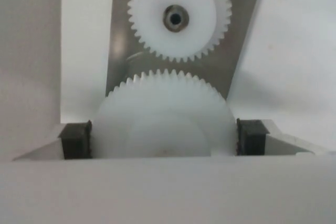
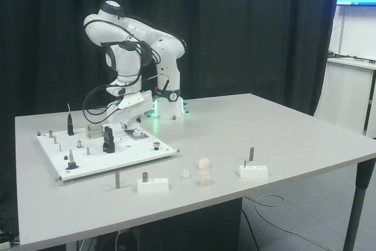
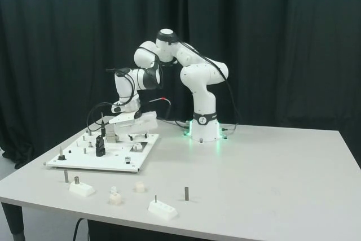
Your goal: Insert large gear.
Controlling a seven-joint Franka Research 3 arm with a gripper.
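Observation:
The large white gear (image 1: 165, 106) sits between the black pads (image 1: 77, 139) of my gripper (image 1: 165, 139), which is shut on its two sides. Just beyond it, a second white gear (image 1: 178, 17) lies on a grey plate (image 1: 247, 35) with a metal shaft through its centre. The teeth of the two gears are close, a narrow gap showing between them. In the room views my gripper (image 2: 134, 126) (image 3: 135, 134) hangs low over the far part of the white board (image 2: 117, 158) (image 3: 113, 161); the gear is hidden there.
A black upright part (image 2: 108, 140) (image 3: 100, 145) and several small pegs stand on the board. In front of the board on the grey table lie white blocks with pins (image 2: 153, 185) (image 2: 252, 171) and small white pieces (image 2: 204, 163).

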